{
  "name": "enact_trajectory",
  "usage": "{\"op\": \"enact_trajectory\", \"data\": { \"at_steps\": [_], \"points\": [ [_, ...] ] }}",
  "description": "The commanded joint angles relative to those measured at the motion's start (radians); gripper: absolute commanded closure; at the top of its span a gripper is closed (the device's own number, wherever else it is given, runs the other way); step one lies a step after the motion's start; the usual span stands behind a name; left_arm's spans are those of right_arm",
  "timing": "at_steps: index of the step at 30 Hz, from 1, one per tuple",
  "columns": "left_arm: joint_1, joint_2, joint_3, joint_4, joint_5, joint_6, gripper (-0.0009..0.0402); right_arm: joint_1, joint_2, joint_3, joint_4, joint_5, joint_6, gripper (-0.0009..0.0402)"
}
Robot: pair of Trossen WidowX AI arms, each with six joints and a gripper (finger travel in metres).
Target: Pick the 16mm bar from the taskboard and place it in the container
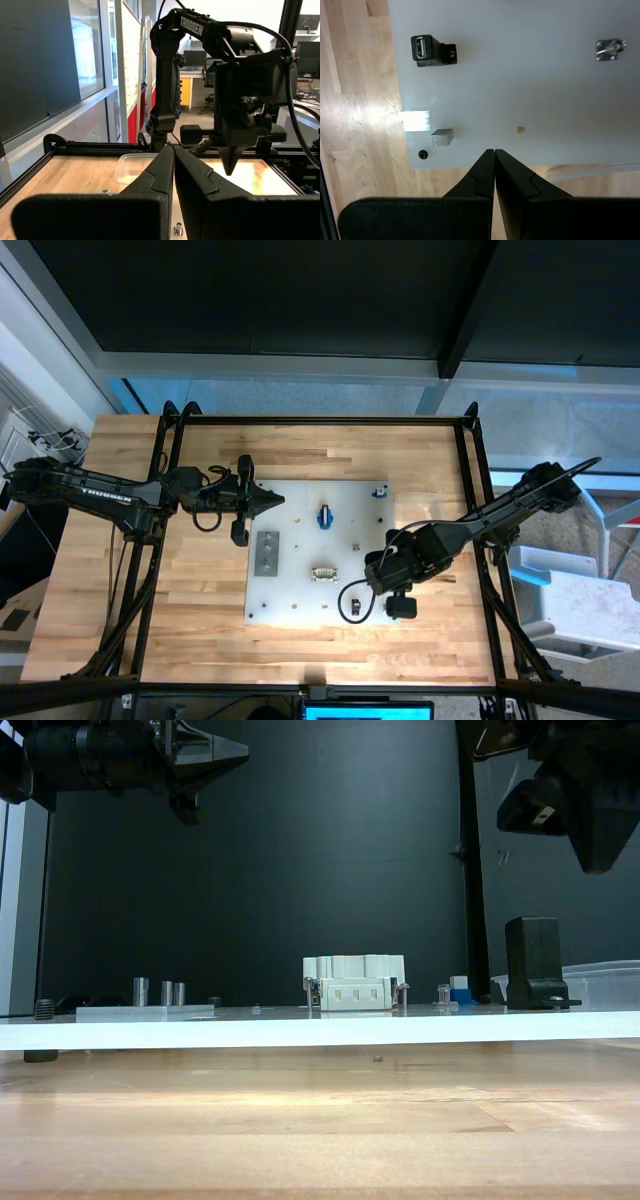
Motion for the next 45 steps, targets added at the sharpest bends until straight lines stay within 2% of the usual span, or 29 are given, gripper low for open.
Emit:
{"op": "enact_trajectory", "data": {
  "at_steps": [1,10,17,20,33,38,42,45],
  "points": [
    [0.000,0.000,0.000,0.000,0.000,0.000,0.0393,0.015,0.016,0.005,0.003,0.000,0.025,0.0393],
    [0.000,0.000,0.000,0.000,0.000,0.000,0.0393,0.076,0.074,0.070,-0.008,0.023,0.058,0.0393],
    [0.000,0.000,0.000,0.000,0.000,0.000,0.0393,0.109,0.100,0.081,-0.008,0.023,0.063,0.0385],
    [0.000,0.000,0.000,0.000,0.000,0.000,0.0393,0.112,0.106,0.081,-0.006,0.023,0.071,0.0360],
    [0.000,0.000,0.000,0.000,0.000,0.000,0.0393,0.130,0.127,0.079,0.000,0.023,0.076,0.0197],
    [0.000,0.000,0.000,0.000,0.000,0.000,0.0393,0.131,0.139,0.078,0.001,0.024,0.076,0.0168],
    [0.000,0.000,0.000,0.000,0.000,0.000,0.0393,0.133,0.148,0.077,0.003,0.049,0.074,0.0162],
    [0.000,0.000,0.000,0.000,0.000,0.000,0.0393,0.133,0.151,0.077,0.006,0.049,0.074,0.0161]
  ]
}}
